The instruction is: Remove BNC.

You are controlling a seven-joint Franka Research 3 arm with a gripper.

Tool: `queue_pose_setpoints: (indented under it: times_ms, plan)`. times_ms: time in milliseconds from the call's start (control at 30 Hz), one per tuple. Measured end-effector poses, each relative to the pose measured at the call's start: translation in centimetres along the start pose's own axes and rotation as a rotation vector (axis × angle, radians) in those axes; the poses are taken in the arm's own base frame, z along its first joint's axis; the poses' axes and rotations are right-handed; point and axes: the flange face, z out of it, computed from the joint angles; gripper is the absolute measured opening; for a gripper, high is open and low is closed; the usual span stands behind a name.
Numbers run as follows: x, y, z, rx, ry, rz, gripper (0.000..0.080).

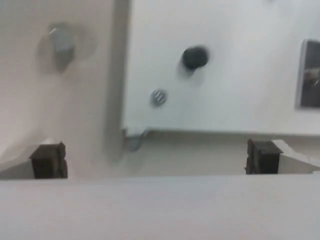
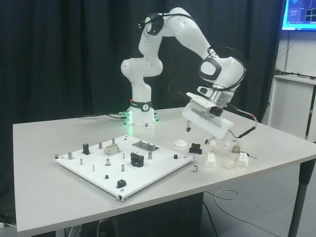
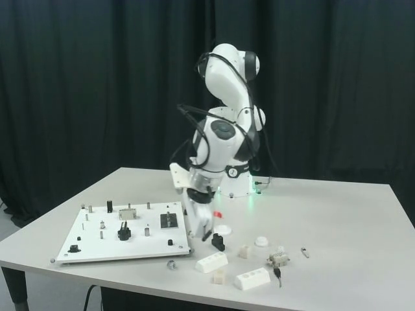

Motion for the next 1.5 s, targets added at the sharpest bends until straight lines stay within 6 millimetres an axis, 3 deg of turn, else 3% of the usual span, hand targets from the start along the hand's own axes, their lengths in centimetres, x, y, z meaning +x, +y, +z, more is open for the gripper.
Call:
queue_pose_setpoints:
  times_ms: [433,867,1500]
  plan:
    - [6.4,-0.5,4.9,0.017,0.026,0.002,0.08]
    - [14.6,-1.5,9.0,0.089,0.015,0.008,0.08]
    - [26.0,-1.4,11.9,0.194,0.0,0.016,0.08]
